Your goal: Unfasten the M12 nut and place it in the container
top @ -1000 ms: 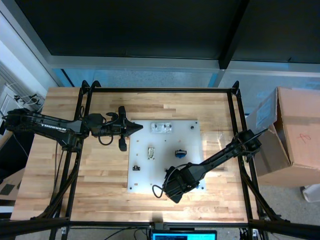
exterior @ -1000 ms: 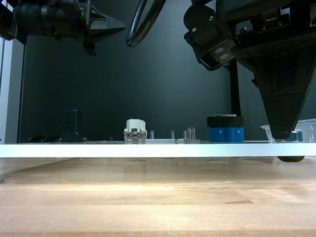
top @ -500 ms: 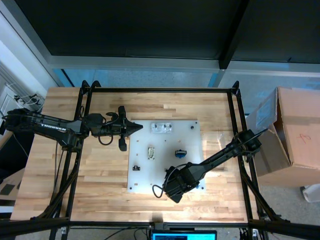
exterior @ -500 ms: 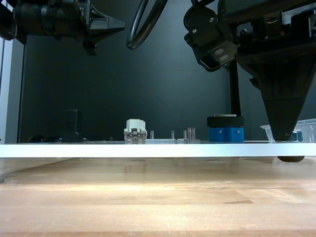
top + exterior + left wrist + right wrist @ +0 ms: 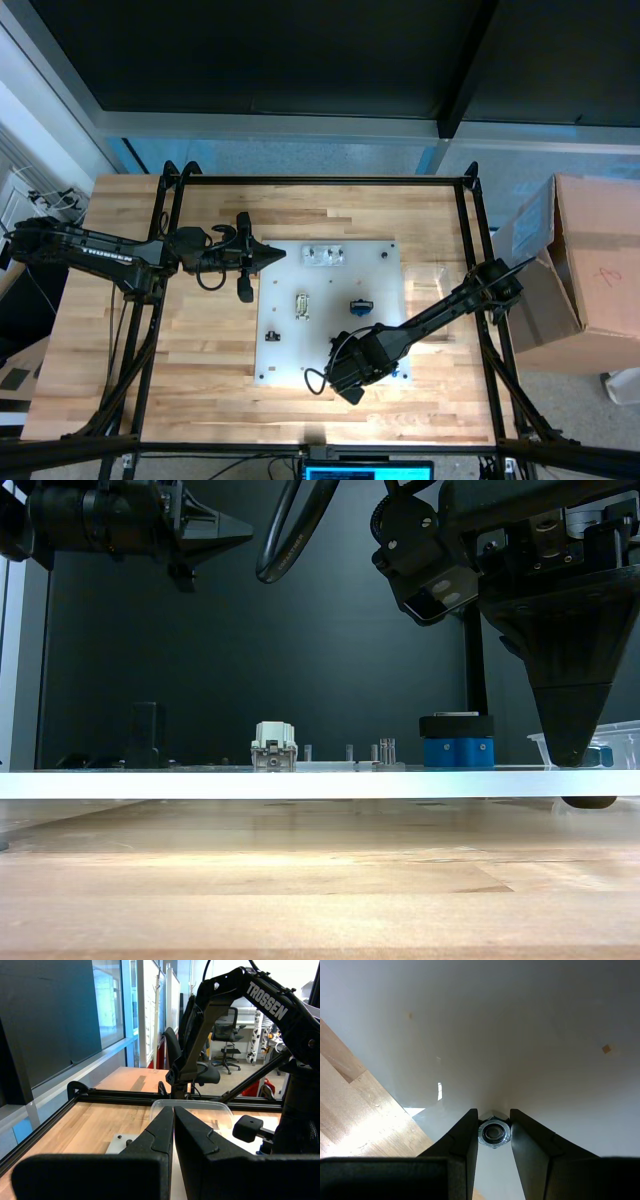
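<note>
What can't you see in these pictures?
Stud: hidden in high and low views by the right gripper, shut on the nut at the board's near right edge.
Nut on its stud or off: cannot tell; right wrist view shows only its top.
Left gripper, shut, raised over the board's far left corner, blocks much of its wrist view.

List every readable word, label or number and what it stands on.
"TROSSEN": on the right arm, seen past the shut left end effector at the board's left edge.
White lettering on left arm: too small.
Red mark on cardboard box: unreadable.
Right end effector, board's near right, shut on the M12 nut: no text.
</note>
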`<state>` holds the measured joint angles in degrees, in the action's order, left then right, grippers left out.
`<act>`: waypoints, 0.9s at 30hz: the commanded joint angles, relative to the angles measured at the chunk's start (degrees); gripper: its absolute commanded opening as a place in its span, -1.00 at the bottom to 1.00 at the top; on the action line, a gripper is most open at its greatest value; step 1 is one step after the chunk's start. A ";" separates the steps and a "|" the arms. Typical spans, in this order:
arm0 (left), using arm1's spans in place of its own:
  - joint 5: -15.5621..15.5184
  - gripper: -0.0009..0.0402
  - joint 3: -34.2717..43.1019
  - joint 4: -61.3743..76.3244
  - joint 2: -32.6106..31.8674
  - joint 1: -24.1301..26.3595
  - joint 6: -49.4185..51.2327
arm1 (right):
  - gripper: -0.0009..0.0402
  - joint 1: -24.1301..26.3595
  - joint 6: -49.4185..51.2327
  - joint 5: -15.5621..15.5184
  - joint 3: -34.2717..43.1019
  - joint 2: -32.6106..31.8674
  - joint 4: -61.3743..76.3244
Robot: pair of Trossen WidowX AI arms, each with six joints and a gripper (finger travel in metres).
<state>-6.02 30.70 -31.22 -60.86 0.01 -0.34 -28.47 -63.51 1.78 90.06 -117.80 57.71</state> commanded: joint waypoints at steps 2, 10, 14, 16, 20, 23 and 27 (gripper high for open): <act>0.00 -0.96 0.02 0.00 0.00 0.00 -0.02 | -0.92 0.00 1.60 -0.07 0.04 0.02 -0.22; -0.02 -0.96 0.02 0.00 0.00 -0.02 -0.02 | -0.91 0.00 14.08 -0.37 0.04 0.04 -0.22; 0.00 -0.96 0.02 0.00 0.00 0.00 -0.02 | -0.90 0.00 25.11 -0.37 0.07 0.04 -0.20; 0.00 -0.96 0.02 0.00 0.00 0.00 -0.02 | -0.90 0.00 32.28 -0.37 0.07 0.04 -0.20; 0.00 -0.96 0.00 0.00 0.00 0.00 -0.02 | -0.90 -0.02 45.27 -0.37 0.07 0.04 -0.22; 0.00 -0.96 0.02 0.00 0.00 0.00 -0.02 | -0.90 0.00 54.49 -0.35 0.04 0.04 -0.15; 0.00 -0.96 0.02 0.00 0.00 0.00 -0.02 | -0.90 -0.02 64.61 -0.37 0.04 0.04 0.00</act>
<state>-6.04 30.70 -31.20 -60.86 0.01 -0.34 -28.49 -1.78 1.26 90.11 -117.75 57.28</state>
